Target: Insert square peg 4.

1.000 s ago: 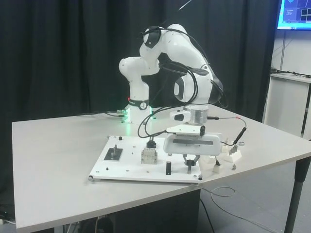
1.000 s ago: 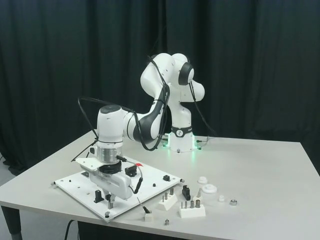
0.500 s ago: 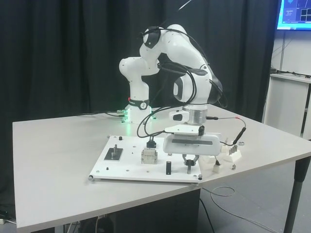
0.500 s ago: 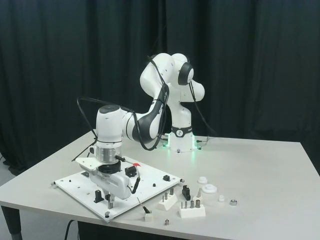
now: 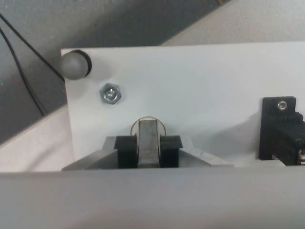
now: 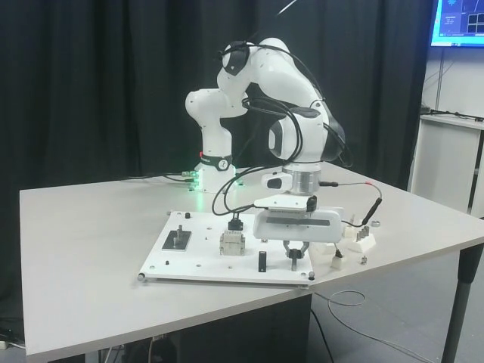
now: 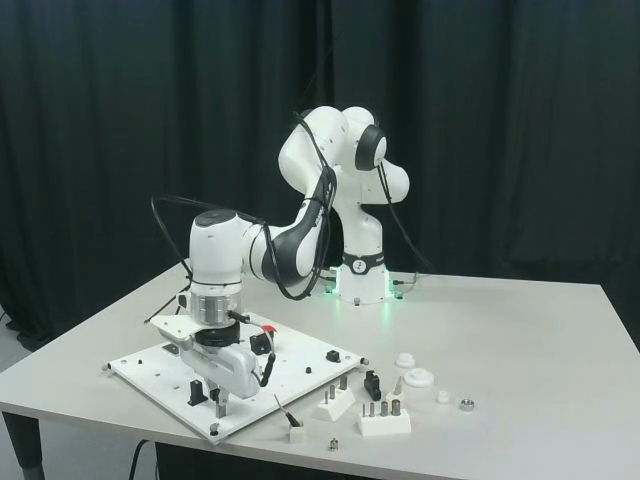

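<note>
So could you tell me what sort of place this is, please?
Probably a robotics lab: a white arm bolted to a grey table, a white board of test fixtures, and black curtains behind.

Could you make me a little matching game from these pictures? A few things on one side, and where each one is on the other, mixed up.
Things:
1. metal peg
2. hex nut
3. green light
4. black block

Places:
A. at the foot of the arm's base
B. gripped between the two black fingers of the gripper
C. lying on the white board near its corner, beside a round grey stud
D. standing on the white board, off to one side of the gripper

Pairs: 1-B, 2-C, 3-A, 4-D
</note>
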`<state>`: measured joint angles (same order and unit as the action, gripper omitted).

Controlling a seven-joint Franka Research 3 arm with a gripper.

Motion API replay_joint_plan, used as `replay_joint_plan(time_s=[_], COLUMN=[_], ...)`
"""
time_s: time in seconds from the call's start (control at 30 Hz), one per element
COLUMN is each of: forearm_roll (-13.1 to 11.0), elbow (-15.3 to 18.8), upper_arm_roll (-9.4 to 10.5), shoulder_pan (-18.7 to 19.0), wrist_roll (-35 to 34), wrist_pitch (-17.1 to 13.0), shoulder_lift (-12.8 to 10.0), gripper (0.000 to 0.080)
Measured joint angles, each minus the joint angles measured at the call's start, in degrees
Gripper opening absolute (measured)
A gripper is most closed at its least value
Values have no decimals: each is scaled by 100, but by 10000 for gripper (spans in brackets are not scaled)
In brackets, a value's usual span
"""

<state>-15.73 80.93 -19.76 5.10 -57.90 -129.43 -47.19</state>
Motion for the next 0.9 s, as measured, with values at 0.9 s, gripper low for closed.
replay_joint_plan(time_s=[0.9], forearm_roll=[10], elbow=[-2], upper_arm_roll=[43], shoulder_pan=[-27], wrist_roll=[162], wrist_pitch=[-173], shoulder_lift=[-79], gripper=[97])
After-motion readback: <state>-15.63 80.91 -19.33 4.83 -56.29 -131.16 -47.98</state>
